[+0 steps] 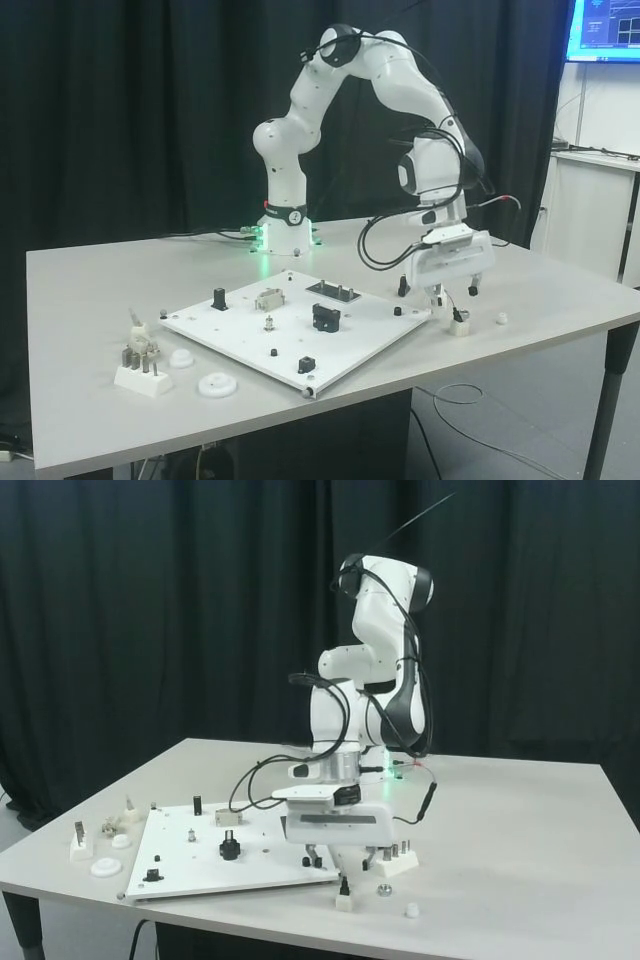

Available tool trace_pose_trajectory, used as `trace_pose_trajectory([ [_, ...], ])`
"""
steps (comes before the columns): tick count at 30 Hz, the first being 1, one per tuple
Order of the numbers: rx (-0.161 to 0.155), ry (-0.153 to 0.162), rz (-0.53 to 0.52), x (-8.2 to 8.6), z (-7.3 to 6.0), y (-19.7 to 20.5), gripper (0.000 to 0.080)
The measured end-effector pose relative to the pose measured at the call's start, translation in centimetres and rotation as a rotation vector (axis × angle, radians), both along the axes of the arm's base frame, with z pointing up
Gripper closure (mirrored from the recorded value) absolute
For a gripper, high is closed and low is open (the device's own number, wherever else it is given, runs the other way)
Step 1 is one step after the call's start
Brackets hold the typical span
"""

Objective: Pick USB.

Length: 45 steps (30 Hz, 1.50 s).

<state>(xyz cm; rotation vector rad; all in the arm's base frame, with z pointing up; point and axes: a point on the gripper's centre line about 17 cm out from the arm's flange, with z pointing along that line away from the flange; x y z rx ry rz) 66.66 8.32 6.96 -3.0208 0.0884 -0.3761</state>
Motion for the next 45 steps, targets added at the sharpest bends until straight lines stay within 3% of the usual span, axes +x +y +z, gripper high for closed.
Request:
trace_pose_trajectory([
  [11,-0.011,0.016,0.013,-0.2,-1.8,0.7,0.0003],
  [20,-0.015,0.022,0.02,-0.1,-2.5,1.0,0.0003],
  [45,-0.006,0.051,0.066,-0.5,-2.5,1.2,0.0003],
])
